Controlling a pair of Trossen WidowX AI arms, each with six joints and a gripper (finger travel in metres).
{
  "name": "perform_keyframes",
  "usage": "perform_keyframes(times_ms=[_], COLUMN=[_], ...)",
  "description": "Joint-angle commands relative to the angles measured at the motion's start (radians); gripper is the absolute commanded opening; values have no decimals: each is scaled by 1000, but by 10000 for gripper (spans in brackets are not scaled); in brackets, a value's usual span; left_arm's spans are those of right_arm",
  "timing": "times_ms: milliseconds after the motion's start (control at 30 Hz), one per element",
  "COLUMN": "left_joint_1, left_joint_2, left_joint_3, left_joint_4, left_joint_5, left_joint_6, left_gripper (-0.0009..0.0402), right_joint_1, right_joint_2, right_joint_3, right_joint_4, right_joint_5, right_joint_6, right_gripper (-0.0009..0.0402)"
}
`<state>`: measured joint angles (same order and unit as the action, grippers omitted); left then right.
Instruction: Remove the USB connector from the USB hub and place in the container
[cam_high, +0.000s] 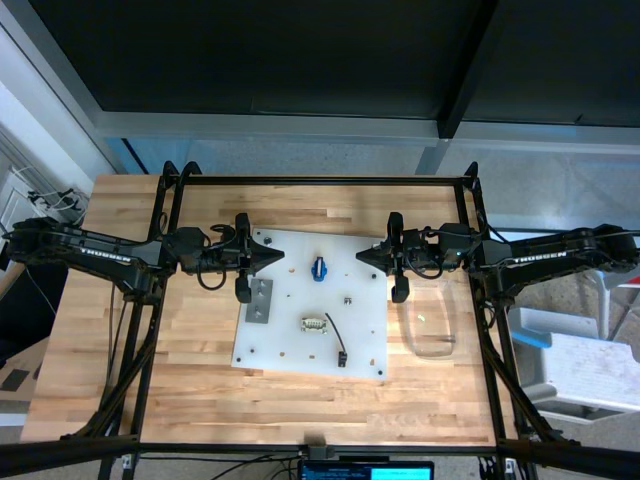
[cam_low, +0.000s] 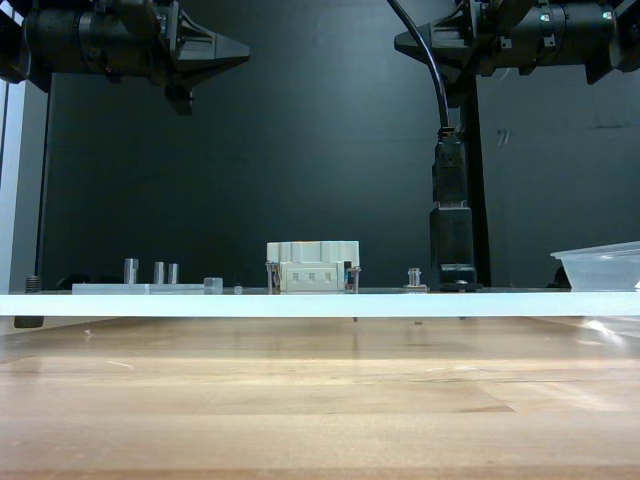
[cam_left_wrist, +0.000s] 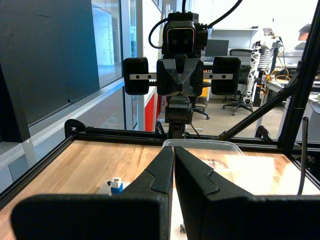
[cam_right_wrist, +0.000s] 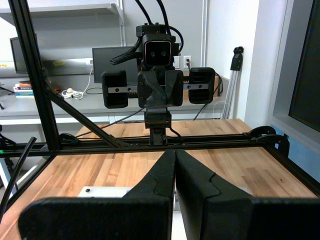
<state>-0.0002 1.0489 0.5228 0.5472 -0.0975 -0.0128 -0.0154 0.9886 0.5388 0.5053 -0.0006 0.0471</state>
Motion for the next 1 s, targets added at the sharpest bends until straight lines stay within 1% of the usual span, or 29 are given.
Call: perform_keyframes(times_ms=[33,400,500,533,567,667,800,900,1000], left_joint_1=[0,0,0,0,0,0,0,0,0], left_joint_2=[0,0,0,0,0,0,0,0,0], left_joint_3=[0,0,0,0,0,0,0,0,0], left_joint_4=[0,0,0,0,0,0,0,0,0], left_joint_5=[0,0,0,0,0,0,0,0,0], left_joint_6=[0,0,0,0,0,0,0,0,0], left_gripper=[1,1,1,1,1,1,1,1,1], right_joint_1=[0,1,1,1,2,5,9,14,26], right_joint_2=[1,0,-2,-2,-1,-1,-1,3,11], right_joint_3=[0,0,1,5,14,59,135,208,285], right_joint_4=[0,0,1,-7,-28,-138,-301,-473,-658], right_joint_5=[0,0,-2,0,12,58,58,61,60], right_joint_6=[0,2,32,34,37,74,118,183,187], right_gripper=[0,0,0,0,0,0,0,0,0])
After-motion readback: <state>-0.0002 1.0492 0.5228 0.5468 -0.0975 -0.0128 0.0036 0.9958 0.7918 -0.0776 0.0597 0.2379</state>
